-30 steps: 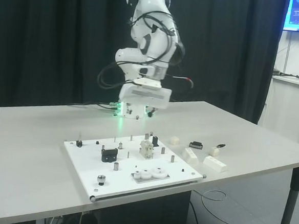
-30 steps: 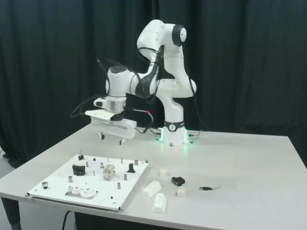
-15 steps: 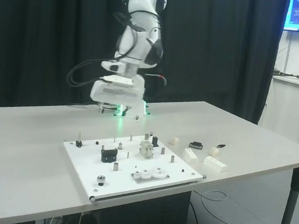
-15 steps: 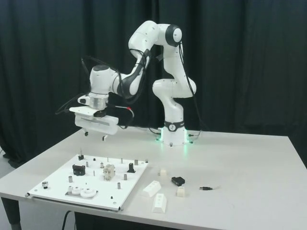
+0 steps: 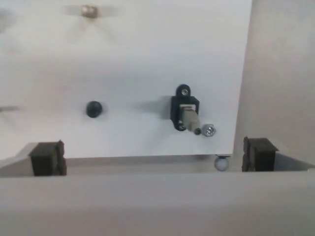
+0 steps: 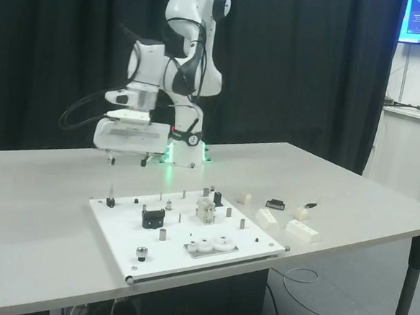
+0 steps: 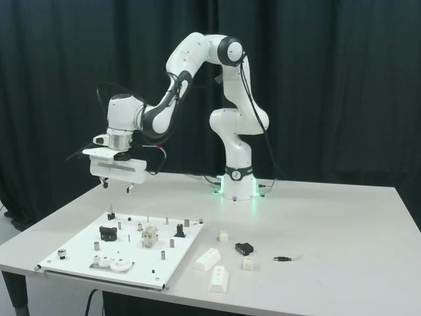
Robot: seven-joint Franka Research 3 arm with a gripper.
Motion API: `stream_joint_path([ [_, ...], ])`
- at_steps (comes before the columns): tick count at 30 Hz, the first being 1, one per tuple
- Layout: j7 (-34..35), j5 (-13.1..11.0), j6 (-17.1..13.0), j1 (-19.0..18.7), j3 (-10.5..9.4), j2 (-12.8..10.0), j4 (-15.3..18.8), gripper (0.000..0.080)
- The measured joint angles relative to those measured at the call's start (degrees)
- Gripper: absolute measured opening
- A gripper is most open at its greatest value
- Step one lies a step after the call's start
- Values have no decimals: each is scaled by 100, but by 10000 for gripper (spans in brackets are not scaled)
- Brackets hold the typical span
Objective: Remove Ethernet.
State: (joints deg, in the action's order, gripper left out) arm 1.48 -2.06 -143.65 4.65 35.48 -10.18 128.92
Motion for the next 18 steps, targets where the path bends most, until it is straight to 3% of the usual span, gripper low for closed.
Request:
stream_joint_path([
  [8,-591,-698,-12,183,6,-385,-199,800],
  [18,-1072,-1281,-4,256,5,-973,-588,800],
])
